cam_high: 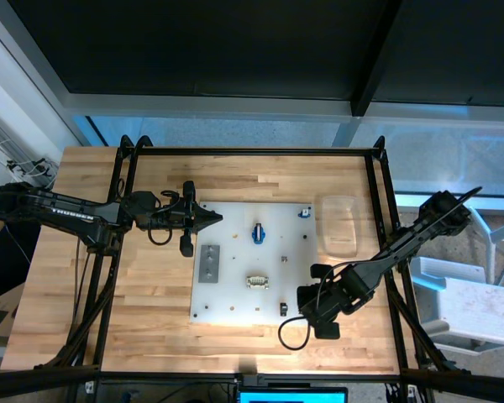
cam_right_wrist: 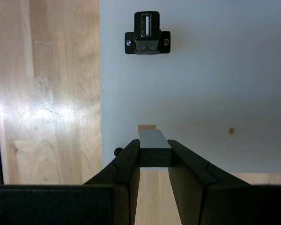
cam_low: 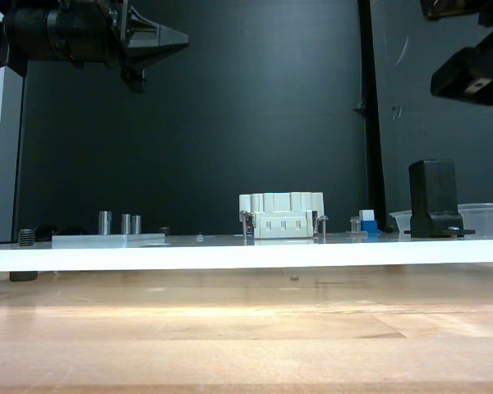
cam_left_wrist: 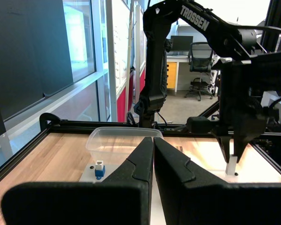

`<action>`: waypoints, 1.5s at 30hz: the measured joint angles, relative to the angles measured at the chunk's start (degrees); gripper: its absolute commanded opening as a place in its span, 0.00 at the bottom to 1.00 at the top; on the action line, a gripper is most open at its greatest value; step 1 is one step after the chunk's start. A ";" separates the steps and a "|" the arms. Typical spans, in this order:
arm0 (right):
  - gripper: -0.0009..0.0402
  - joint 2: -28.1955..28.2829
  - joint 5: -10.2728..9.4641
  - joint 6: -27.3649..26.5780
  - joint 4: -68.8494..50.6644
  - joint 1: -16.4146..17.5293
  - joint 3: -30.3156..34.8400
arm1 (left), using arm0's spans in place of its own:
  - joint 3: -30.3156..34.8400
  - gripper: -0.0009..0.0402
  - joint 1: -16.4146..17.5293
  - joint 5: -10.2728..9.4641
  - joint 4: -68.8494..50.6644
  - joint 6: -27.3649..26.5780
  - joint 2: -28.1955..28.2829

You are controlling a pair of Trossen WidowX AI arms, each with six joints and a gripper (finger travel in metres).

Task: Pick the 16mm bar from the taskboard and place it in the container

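Note:
The 16mm bar [cam_right_wrist: 155, 149], a short dark grey rod, sits clamped between the fingers of my right gripper [cam_right_wrist: 154, 157], which is shut on it. That gripper [cam_high: 311, 309] hangs above the front right corner of the white taskboard [cam_high: 235, 290], with the board [cam_right_wrist: 215, 84] and its edge directly below the bar. The clear container [cam_high: 340, 225] rests on the wood just past the board's right edge, further back. My left gripper [cam_high: 217, 218] hovers shut and holding nothing over the board's back left, pointing toward the container [cam_left_wrist: 124, 140].
On the board stand a grey block with holes [cam_high: 209, 263], a blue piece [cam_high: 258, 232], a white connector [cam_high: 256, 282] and a small black part [cam_right_wrist: 147, 33] close to my right gripper. A black frame [cam_high: 378, 168] borders the table.

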 measured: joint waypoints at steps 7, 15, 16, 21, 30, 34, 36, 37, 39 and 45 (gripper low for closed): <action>0.10 -4.31 -0.04 0.00 -1.33 -0.11 0.02 | 0.02 0.02 0.00 -0.02 0.00 0.00 0.00; 0.10 -8.63 -0.07 -0.22 -3.30 -0.74 0.02 | 0.02 0.02 0.00 -0.02 0.00 0.00 0.00; 0.10 -9.03 -0.04 -0.22 -3.52 -0.81 0.02 | 0.02 0.02 0.00 0.00 0.00 0.00 0.00; 0.10 -9.84 -0.04 -0.22 -4.59 -1.44 0.04 | 0.00 0.02 0.00 -0.02 0.00 0.00 0.00; 0.10 -13.05 -0.04 -0.22 -6.71 -7.43 -0.85 | 0.00 0.02 0.00 -0.02 0.02 0.02 0.00; 0.10 -16.22 -0.09 -0.22 -7.41 -11.76 -3.98 | 0.00 0.02 0.00 0.00 0.00 0.02 0.00; 0.10 -17.90 -0.11 -0.22 -7.37 -14.19 -5.42 | 0.00 0.02 0.00 0.00 0.00 0.02 0.00; 0.10 -18.75 -0.15 -0.26 -7.37 -15.28 -6.10 | 0.00 0.02 0.00 0.00 0.00 0.00 0.00; 0.10 -20.11 -0.33 -2.08 -7.69 -17.20 -7.23 | 0.00 0.02 0.00 0.00 0.00 0.02 0.00; 0.10 -22.53 -0.59 -7.34 -12.35 -22.53 -8.17 | 0.02 0.02 0.00 -0.02 0.02 0.02 0.00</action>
